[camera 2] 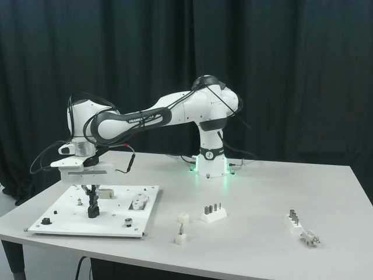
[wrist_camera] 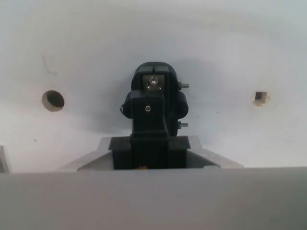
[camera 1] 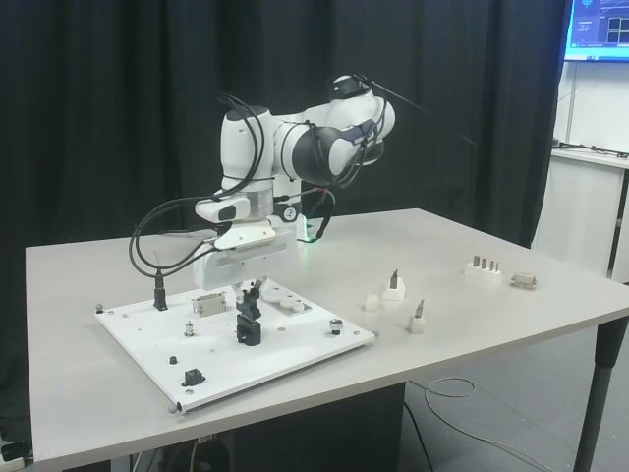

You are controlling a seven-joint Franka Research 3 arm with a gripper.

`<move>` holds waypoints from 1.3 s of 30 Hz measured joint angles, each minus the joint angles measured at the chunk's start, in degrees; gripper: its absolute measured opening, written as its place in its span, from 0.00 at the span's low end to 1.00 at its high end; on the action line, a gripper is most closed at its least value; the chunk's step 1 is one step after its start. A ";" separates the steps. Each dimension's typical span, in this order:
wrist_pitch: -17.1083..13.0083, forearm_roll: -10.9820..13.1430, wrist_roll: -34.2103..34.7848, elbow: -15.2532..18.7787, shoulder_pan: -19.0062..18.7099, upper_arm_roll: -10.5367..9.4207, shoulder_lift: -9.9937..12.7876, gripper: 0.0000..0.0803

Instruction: Insert D-SUB.

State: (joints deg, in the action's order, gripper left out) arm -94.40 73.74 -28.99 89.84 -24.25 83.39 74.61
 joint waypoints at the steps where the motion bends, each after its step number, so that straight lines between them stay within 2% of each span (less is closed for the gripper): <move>1: 0.00 0.03 0.00 0.19 -0.11 0.02 -0.03 0.18; 9: -0.41 0.66 -0.08 1.28 -0.93 0.18 -0.07 0.18; 39: -5.18 2.18 -1.15 4.60 -3.82 0.37 -0.09 0.18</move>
